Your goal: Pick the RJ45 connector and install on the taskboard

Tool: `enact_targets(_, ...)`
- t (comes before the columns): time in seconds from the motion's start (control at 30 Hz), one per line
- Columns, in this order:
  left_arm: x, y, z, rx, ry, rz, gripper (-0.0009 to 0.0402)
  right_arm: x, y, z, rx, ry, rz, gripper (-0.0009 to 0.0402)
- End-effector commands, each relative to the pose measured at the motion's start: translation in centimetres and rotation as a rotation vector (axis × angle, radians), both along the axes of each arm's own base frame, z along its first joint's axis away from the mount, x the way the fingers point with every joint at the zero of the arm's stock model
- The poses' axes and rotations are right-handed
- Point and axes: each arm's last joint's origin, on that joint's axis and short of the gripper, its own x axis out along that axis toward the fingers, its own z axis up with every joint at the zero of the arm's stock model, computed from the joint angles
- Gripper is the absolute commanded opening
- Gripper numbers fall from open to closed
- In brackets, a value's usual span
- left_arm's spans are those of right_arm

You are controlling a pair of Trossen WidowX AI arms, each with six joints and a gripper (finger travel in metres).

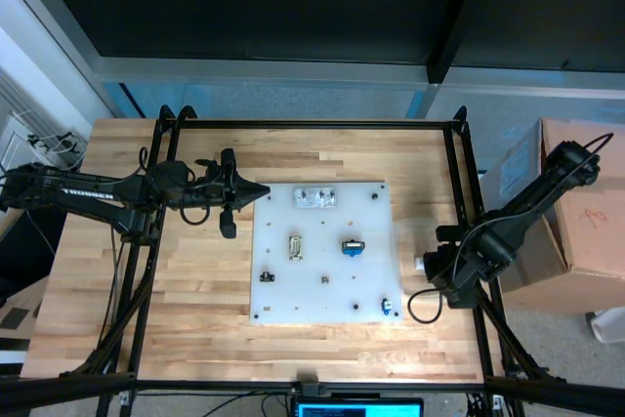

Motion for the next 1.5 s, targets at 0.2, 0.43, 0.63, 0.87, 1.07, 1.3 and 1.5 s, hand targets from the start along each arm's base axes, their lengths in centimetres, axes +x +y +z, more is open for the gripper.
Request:
enact_targets(0.2,0.0,0.0,0.0,0.0,-0.001,0.0,0.0,0.9,1.0,-1.9,-0.027,0.026,0.0,0.0169)
enact_targets(0.43,0.0,0.0,0.0,0.0,-0.001,0.0,0.0,1.6,1.8,-4.0,-0.014,0.015,0.002,0.017)
enact_targets(0.63,0.0,0.0,0.0,0.0,-0.001,0.0,0.0,2.1,2.3,-5.3,-0.009,0.008,0.004,0.0169)
enact_targets(0.87,0.0,0.0,0.0,0.0,-0.001,0.0,0.0,2.2,2.4,-5.9,-0.005,0.005,0.003,0.0164)
enact_targets(1.07,0.0,0.0,0.0,0.0,-0.001,0.0,0.0,2.1,2.3,-5.9,-0.012,0.011,0.004,0.0097)
enact_targets(1.3,0.0,0.0,0.0,0.0,-0.001,0.0,0.0,2.1,2.3,-5.9,-0.012,0.011,0.004,-0.0001)
enact_targets(1.5,0.0,0.0,0.0,0.0,-0.001,0.0,0.0,2.1,2.3,-5.9,-0.01,0.01,0.004,0.001)
